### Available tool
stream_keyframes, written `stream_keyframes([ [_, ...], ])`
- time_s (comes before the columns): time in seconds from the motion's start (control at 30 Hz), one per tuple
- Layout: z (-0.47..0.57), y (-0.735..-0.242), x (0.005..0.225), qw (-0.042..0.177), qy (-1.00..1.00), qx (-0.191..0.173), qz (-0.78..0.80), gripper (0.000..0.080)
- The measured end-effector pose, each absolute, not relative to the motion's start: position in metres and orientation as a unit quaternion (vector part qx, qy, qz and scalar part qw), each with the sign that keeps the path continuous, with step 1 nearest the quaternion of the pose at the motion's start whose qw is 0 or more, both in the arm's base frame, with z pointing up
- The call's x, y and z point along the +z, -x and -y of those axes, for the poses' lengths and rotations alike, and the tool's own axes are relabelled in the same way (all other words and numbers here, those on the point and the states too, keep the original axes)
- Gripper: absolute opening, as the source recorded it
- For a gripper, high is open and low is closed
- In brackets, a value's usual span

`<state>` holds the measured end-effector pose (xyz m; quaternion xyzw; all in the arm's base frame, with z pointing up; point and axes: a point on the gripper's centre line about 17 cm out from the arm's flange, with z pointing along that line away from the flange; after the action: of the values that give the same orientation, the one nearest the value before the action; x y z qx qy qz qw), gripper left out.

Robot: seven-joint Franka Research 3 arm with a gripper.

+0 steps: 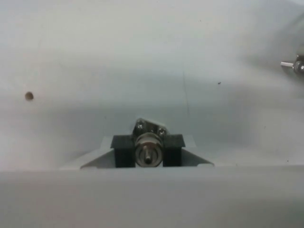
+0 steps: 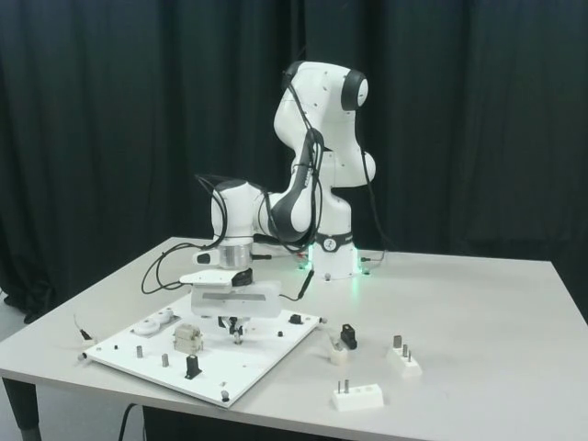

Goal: Insert BNC.

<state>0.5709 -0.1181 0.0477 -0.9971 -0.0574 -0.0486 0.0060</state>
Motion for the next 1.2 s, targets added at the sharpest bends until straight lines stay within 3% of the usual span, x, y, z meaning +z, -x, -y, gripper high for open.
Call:
stream_keyframes([
  [0.8,0.1143,-0.5639,0.0477,0.010,0.997,-0.046,0.057,0.0120],
  [1.2,0.1163,-0.5692,0.0476,0.002,0.997,-0.056,0.058,0.0120],
])
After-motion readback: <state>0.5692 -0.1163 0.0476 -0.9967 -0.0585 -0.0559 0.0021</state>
